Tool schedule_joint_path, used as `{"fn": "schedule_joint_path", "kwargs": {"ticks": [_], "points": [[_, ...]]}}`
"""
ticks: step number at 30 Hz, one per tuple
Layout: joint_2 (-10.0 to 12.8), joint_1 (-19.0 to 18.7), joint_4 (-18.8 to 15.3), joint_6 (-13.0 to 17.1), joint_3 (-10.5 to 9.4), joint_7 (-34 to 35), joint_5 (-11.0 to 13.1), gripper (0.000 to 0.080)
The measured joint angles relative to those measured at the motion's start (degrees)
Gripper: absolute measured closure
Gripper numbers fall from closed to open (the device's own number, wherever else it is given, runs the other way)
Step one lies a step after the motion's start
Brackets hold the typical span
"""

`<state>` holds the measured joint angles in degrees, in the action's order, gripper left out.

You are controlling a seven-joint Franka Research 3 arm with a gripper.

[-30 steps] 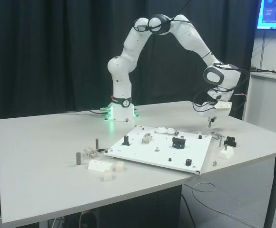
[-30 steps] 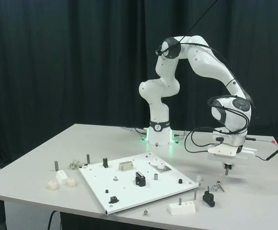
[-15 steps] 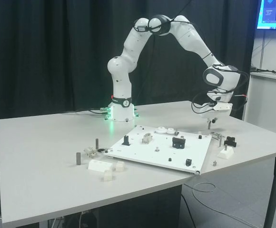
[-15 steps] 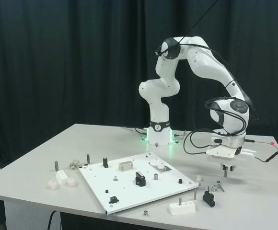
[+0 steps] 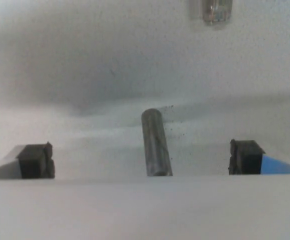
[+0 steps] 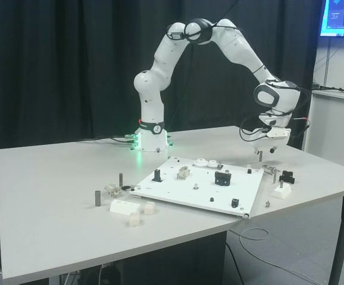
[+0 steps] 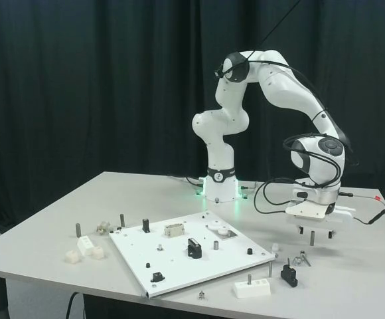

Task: Place round peg 3.

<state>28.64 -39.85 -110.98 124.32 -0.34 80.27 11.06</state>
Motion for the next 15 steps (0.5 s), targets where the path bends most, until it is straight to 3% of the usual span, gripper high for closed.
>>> {"fn": "schedule_joint_path", "kwargs": {"ticks": [15], "points": [[-0.1, 0.6, 1.7, -2.7, 0.30, 0.0, -0.2, 0.0003]]}}
